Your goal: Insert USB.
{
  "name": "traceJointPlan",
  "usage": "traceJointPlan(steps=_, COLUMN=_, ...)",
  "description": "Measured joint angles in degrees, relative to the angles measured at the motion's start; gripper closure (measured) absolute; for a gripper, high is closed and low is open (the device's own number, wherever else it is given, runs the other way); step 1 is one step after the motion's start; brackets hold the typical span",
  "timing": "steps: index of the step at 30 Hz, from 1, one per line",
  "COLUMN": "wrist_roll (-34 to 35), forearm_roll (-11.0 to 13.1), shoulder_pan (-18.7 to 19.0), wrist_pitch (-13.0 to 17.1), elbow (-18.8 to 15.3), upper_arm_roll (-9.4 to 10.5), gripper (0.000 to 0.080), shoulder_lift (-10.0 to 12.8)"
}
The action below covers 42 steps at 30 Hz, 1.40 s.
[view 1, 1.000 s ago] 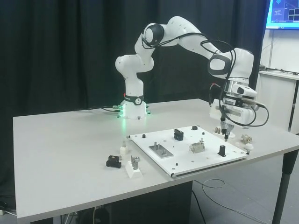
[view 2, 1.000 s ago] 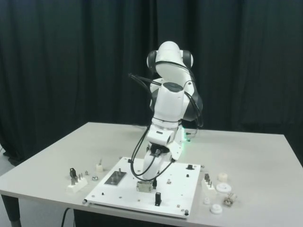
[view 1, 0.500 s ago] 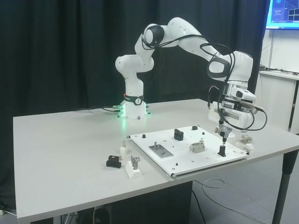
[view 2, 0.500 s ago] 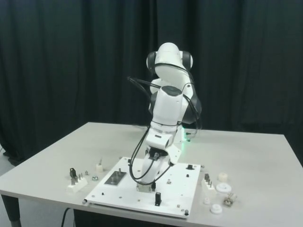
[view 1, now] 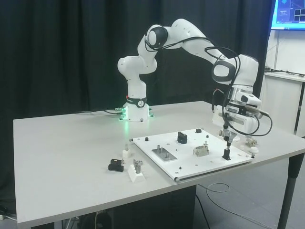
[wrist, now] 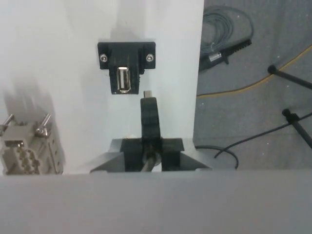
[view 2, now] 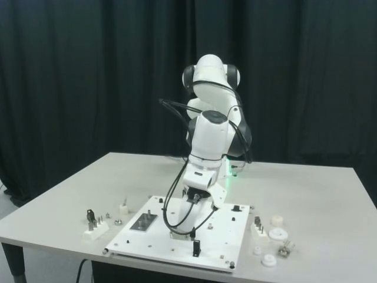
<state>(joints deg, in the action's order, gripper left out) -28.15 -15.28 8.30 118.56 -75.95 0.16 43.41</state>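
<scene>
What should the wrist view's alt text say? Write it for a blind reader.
A black USB plug, held in the tool, hangs just short of a black USB socket mounted on a white board, its metal tip slightly off to one side of the opening. A grey multi-pin connector sits on the same board; cables lie on the floor beyond its edge.

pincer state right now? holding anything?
Pincer: shut on the black USB plug, held just short of the USB socket on the white board, not yet inserted.
</scene>
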Motion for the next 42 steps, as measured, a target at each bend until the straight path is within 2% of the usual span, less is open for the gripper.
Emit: traceJointPlan(steps=42, wrist_roll=0.0, forearm_roll=0.3, shoulder_pan=-0.1, wrist_pitch=-1.3, elbow=-0.4, upper_arm_roll=1.01, gripper=0.0732, shoulder_lift=0.0)
